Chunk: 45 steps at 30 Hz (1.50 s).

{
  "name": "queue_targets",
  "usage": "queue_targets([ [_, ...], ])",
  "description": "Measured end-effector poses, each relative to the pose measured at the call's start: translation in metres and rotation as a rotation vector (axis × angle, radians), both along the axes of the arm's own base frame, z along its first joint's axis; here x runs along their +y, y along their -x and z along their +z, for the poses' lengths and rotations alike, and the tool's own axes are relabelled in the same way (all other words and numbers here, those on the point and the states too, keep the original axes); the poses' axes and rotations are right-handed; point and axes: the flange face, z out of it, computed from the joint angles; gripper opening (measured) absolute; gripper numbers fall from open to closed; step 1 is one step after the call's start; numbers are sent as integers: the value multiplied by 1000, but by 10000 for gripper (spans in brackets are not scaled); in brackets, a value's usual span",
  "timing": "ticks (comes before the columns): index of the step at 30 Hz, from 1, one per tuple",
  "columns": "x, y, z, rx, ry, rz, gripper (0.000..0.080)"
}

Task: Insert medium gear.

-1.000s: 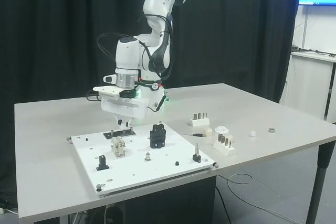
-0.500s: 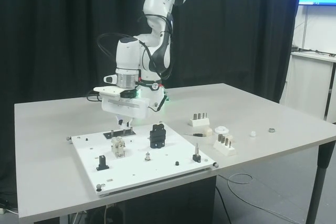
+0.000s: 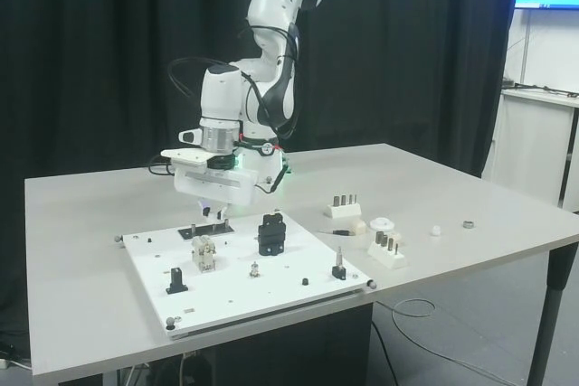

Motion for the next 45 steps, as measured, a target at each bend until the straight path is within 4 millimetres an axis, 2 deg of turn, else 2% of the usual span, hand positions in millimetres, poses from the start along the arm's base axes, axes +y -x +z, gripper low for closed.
queue_targets([
  [45,2,-4,-4,0,29,62,283],
])
